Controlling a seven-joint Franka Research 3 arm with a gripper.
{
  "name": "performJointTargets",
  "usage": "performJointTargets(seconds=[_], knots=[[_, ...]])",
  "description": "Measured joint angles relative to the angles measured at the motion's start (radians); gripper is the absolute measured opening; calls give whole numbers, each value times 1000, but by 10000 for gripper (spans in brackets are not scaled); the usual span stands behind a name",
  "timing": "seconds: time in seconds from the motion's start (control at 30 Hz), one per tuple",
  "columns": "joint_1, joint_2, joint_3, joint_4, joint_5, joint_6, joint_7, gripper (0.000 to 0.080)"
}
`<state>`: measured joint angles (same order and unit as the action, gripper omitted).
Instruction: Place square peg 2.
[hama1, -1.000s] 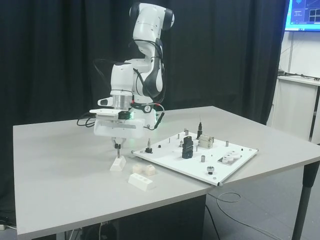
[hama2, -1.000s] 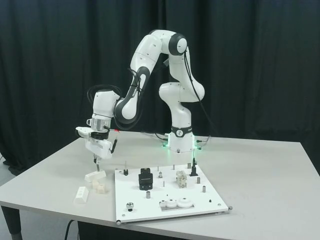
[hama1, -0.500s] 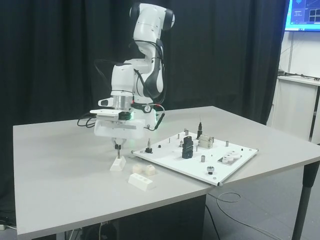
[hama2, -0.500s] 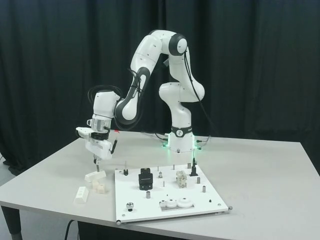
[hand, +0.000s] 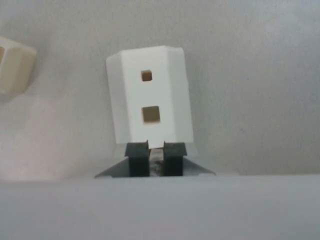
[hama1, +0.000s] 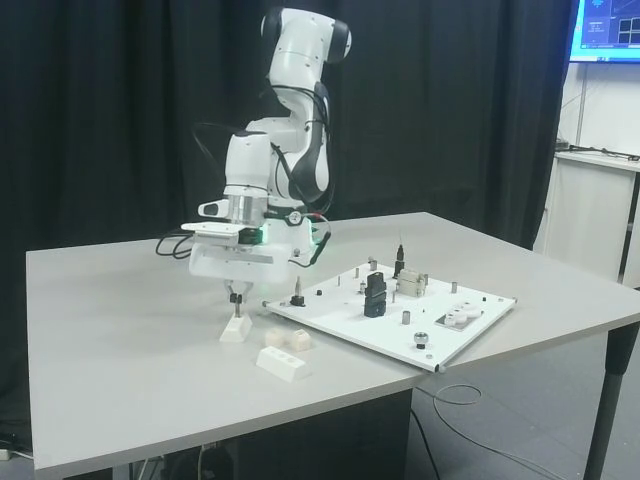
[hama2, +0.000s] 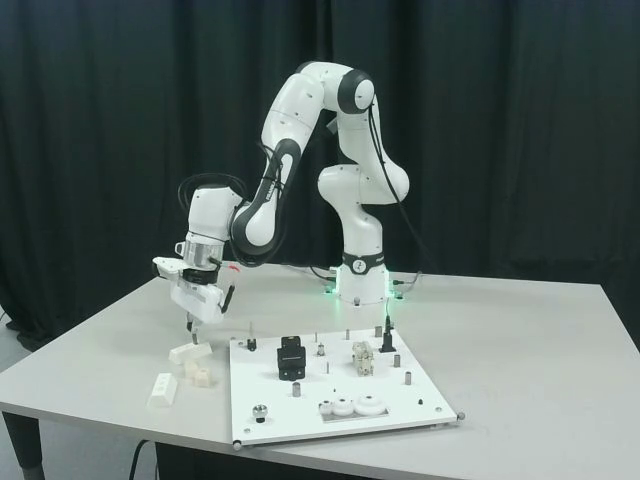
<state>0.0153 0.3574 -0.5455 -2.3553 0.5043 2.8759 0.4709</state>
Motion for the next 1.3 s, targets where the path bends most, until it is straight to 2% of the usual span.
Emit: performJointTargets(seconds=[0.33,0.47,0.6,0.9,0.93,1.07,1.1,1.3], knots=[[0,37,4,13,6,4,0,57],[0,50,4,19,26,5,0,57],[-1,54,4,26,45,4,0,57],[1,49,4,39,45,1,0,57],[2,47,4,39,45,0,0,639],[3,35,4,40,44,-3,-4,639],[3,31,4,40,43,-4,-10,763],[3,8,-1,39,38,-30,-104,763]])
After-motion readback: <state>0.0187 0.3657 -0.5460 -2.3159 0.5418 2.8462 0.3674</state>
